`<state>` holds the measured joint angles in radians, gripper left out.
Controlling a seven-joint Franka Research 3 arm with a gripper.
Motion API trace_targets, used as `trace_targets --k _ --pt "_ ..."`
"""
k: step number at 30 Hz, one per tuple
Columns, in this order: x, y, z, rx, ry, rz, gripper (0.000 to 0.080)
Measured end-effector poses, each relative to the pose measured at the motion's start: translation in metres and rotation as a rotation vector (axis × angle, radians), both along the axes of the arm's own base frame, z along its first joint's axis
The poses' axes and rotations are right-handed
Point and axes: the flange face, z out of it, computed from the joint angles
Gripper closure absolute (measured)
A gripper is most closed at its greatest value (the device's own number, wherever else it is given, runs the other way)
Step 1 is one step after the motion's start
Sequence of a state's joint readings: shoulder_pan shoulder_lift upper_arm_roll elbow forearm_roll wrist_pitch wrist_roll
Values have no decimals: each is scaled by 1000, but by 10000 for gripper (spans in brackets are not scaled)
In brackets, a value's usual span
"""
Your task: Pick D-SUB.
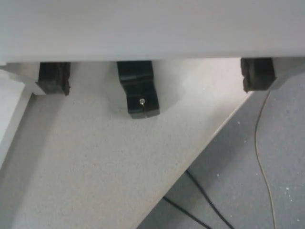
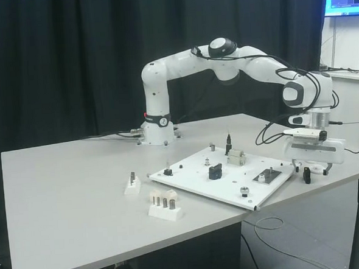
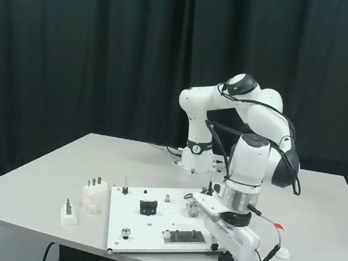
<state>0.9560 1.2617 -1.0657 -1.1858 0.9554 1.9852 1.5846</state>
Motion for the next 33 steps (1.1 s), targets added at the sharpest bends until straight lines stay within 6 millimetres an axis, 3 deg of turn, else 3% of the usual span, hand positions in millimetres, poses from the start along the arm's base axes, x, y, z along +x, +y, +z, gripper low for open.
trace_targets --k 27,28,33 --pt "-8 1 -9 -16 -4 48 31" --pt "-8 1 -9 -14 -4 47 214" --pt "-8 -1 -10 -3 -8 38 214"
